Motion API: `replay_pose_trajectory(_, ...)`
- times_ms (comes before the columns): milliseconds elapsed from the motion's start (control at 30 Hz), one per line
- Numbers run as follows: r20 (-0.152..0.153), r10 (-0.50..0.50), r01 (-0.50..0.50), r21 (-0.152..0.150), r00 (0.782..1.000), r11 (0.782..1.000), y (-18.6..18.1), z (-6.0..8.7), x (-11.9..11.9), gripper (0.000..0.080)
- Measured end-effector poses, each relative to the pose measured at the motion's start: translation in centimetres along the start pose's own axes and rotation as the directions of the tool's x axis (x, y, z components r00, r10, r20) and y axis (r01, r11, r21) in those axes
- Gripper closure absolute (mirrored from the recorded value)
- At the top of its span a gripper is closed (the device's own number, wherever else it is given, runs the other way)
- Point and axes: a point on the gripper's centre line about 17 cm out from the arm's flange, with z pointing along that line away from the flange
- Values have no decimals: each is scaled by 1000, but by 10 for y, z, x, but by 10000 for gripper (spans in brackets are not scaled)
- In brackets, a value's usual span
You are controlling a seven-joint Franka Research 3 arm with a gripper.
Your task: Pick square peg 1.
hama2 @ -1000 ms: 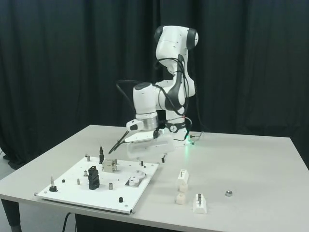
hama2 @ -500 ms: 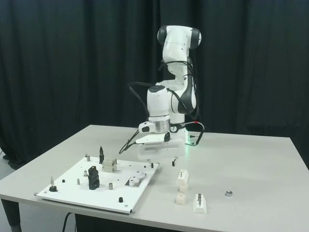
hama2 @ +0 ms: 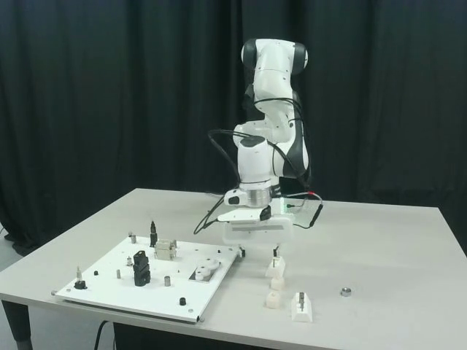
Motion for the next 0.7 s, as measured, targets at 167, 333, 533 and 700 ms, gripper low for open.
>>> replay_pose_trajectory(167,9,82,-82,1,997,997,-12,6,-5,3)
replay_pose_trajectory(333,11,115,-115,0,993,993,-25,12,-10,3)
replay_pose_trajectory(533,4,115,-115,-9,993,993,-35,20,-11,3)
replay_pose_trajectory(700,-4,118,-118,-20,993,993,-40,27,-12,3)
